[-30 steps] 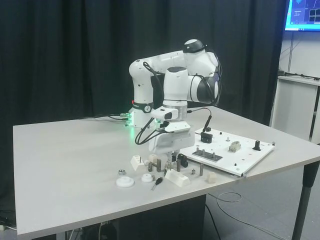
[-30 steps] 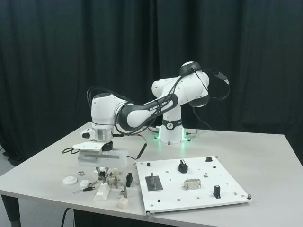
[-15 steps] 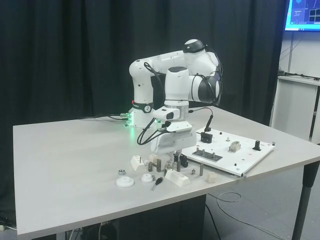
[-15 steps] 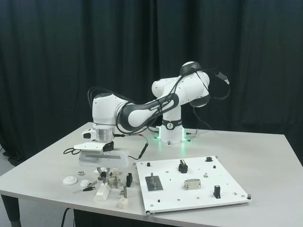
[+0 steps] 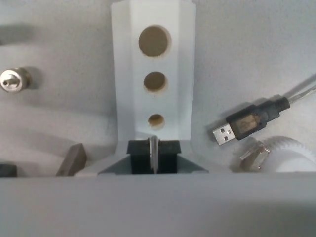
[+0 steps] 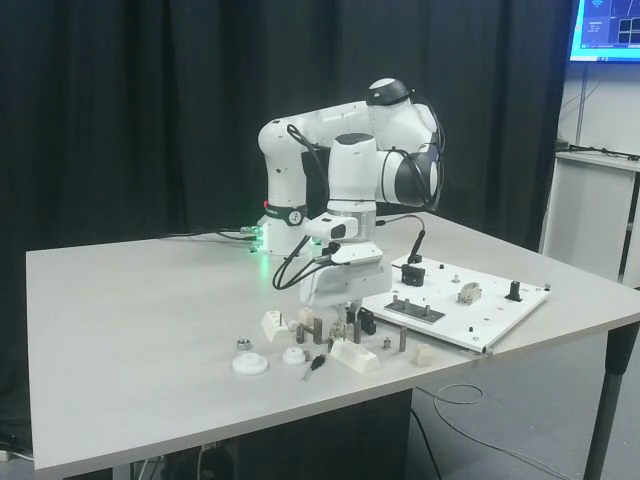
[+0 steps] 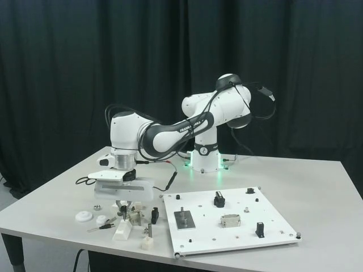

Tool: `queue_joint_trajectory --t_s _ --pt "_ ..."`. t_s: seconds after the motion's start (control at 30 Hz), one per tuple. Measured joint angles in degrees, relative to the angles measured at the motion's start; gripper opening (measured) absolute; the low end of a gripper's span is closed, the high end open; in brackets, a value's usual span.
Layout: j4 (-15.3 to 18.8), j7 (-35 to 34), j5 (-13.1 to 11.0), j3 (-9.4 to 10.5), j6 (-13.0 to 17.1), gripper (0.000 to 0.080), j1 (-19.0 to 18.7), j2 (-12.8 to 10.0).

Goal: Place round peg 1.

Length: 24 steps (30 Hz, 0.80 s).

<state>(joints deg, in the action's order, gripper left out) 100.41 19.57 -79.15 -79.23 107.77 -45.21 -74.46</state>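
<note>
Claw (image 5: 153,155) is seen clenched on a thin peg (image 5: 153,148), held upright just above white block (image 5: 153,74) w/ 3 holes. Vs 1 s ago, claw is raised slightly.

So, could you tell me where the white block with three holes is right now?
The white block with three holes lies on the grey table directly below the gripper, among the loose parts beside the white board, near the USB plug.

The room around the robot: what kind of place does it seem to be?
Probably a robotics lab or test cell. A white arm is bolted on a grey table, black curtains close off the space behind, and a white board with small assembly parts lies beside it.
</note>
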Motion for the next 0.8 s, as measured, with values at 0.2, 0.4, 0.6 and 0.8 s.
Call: queue_joint_trajectory --t_s 0.2,0.4,0.6,0.8 --pt "0.1 0.0 0.0 0.00 0.3 0.0029 0.0 0.0" --pt "0.4 0.0 0.2 -0.05 0.5 0.0029 0.0 0.0" --pt "0.7 0.1 0.9 -0.17 0.6 0.0029 0.0 0.0" --pt "1.2 0.7 1.3 -0.41 0.6 0.0029 -0.1 0.0"
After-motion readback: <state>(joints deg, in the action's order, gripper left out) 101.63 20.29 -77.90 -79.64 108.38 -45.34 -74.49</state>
